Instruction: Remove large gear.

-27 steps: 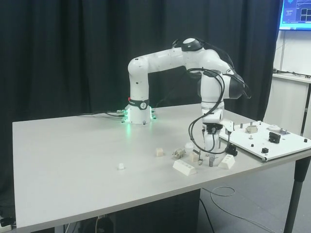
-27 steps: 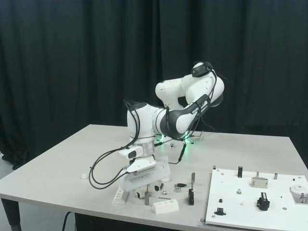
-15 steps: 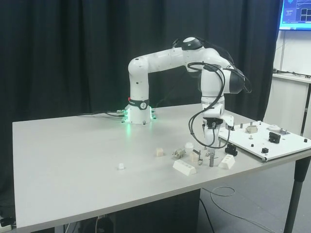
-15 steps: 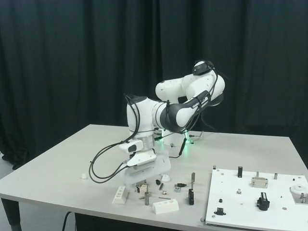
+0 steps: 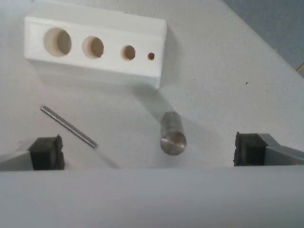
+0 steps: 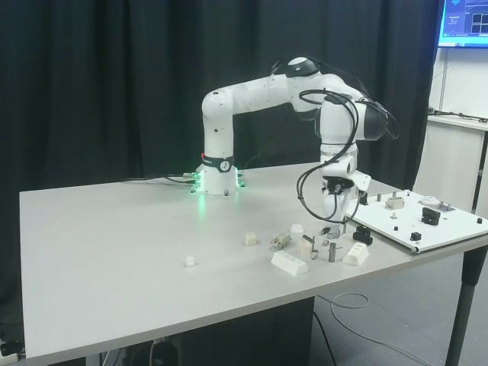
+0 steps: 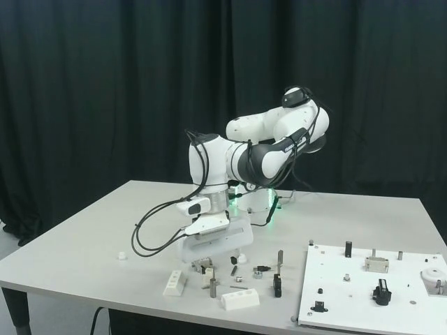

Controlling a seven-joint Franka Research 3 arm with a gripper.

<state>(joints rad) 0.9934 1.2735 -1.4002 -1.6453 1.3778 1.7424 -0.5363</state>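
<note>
No writing can be read on anything in view. In the wrist view, a thin metal pin (image 5: 69, 127) lies left of an upright grey metal cylinder (image 5: 172, 134), below a white block with four holes (image 5: 97, 47). The gripper (image 5: 147, 151) has its fingers (image 5: 46, 153) spread wide, released, holding nothing, above the grey worktop (image 5: 223, 90). The large gear cannot be identified.

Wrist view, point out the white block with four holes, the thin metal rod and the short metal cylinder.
white block with four holes (image 5: 97, 59): wrist view, on its face below the holes.
thin metal rod (image 5: 69, 126): wrist view, mid-length of the rod.
short metal cylinder (image 5: 173, 142): wrist view, on its round end face.
</note>
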